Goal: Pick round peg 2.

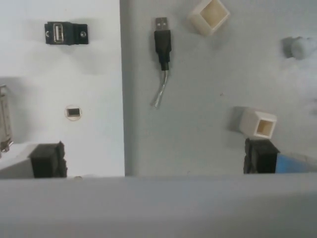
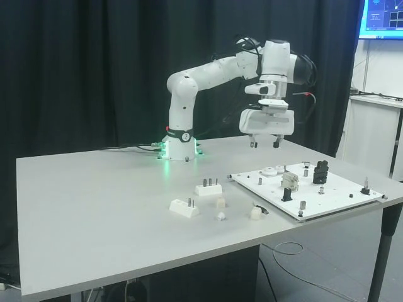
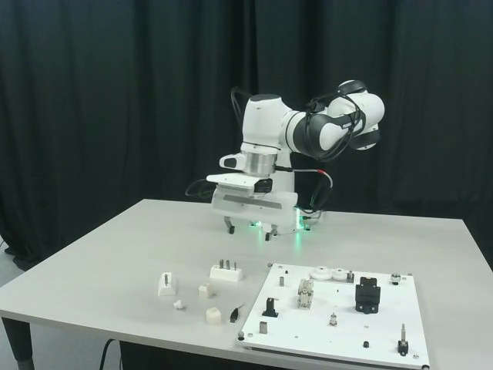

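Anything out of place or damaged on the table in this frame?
One oddity: the USB plug lies loose on the grey table beside the white board, and its cable is only a short stub with a bare-looking end, as if cut. The gripper hangs open well above the board, holding nothing. Otherwise nothing stands out.

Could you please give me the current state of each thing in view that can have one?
Gripper: open, empty, held high above the table.
USB plug: unplugged, lying flat on the grey table beside the white board.
USB socket: vacant, mounted on the board.
Two white square holders: empty, lying on their sides.
Peg stands: upright, pegs seated in them.
Base light: lit green.
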You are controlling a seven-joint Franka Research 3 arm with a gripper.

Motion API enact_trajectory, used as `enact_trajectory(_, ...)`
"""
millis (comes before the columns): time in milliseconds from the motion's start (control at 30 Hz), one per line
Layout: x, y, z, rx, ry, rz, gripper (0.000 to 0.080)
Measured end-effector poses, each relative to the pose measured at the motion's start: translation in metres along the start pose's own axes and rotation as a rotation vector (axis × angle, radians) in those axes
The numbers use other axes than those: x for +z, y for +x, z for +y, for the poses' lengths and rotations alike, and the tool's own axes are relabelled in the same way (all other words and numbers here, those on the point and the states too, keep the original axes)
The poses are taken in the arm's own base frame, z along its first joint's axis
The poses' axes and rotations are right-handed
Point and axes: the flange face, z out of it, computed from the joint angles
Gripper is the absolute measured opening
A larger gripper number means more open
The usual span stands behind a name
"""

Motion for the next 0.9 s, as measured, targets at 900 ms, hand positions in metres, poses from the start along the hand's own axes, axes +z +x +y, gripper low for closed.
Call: enact_trajectory(900,-0.003,0.052,0.043,-0.051,-0.061,0.046,0.08)
